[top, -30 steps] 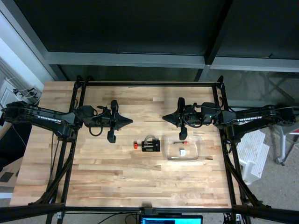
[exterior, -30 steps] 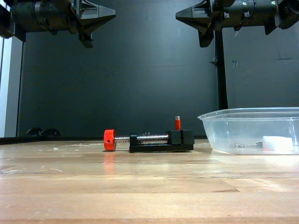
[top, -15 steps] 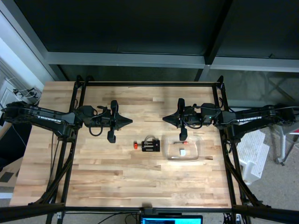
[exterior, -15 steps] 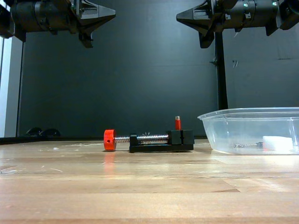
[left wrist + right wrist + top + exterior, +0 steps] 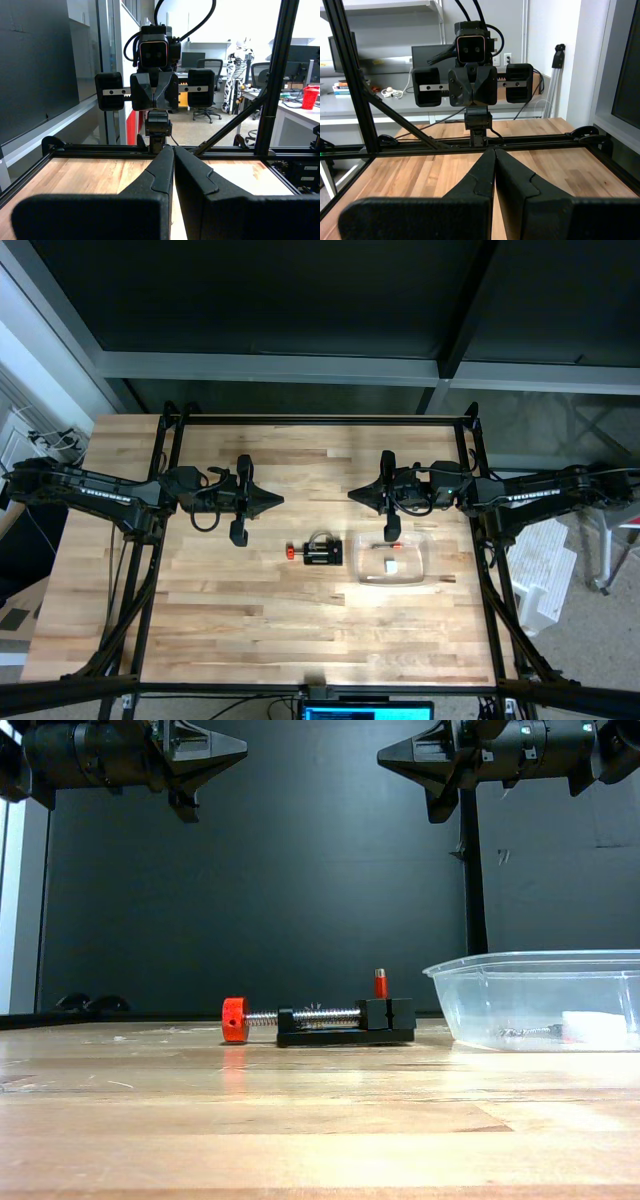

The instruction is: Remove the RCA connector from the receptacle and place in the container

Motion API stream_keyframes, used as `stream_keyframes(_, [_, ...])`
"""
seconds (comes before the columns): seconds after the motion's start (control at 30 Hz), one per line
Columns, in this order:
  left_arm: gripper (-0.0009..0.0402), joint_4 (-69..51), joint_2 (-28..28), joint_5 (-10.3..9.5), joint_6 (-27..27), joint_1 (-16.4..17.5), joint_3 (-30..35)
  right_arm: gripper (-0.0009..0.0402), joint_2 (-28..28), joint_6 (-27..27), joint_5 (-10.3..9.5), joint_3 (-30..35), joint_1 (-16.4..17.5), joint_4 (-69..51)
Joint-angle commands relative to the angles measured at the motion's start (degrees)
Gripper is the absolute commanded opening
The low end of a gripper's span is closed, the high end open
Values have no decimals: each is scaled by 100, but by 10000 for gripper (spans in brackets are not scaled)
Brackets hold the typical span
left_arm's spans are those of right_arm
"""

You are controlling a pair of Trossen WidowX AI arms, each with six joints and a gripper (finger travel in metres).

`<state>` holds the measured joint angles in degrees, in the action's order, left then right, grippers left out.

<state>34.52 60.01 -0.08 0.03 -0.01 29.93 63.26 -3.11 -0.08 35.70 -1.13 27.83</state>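
Nothing's really budged in the last second: both arms sit just as they did, so I'd guess the job is basically wrapped up. The pale butcher-block wooden table (image 5: 250, 620) looks scuffed and slightly glossy. The matte black plastic left gripper (image 5: 278, 500) hangs high over it, jaws pressed fully together on nothing. The matching right gripper (image 5: 352, 494) hangs high near the tray's far edge, same deal: closed, empty. The shallow clear plastic tray with rounded corners (image 5: 470, 1005) sits just beside the small black vise-like receptacle with its red knob and threaded steel screw (image 5: 345, 1023). The skinny silver-and-red RCA connector (image 5: 528, 1032) seems to lie inside the tray, next to a small white block (image 5: 592, 1025).
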Motion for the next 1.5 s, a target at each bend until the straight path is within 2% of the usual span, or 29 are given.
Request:
stream_keyframes(0.03, [0,2,0,2,0,0,2,0,2,0,4,11,0,-74])
stream_keyframes(1.5, [0,2,0,2,-2,0,2,0,4,-2,2,9,2,-140])
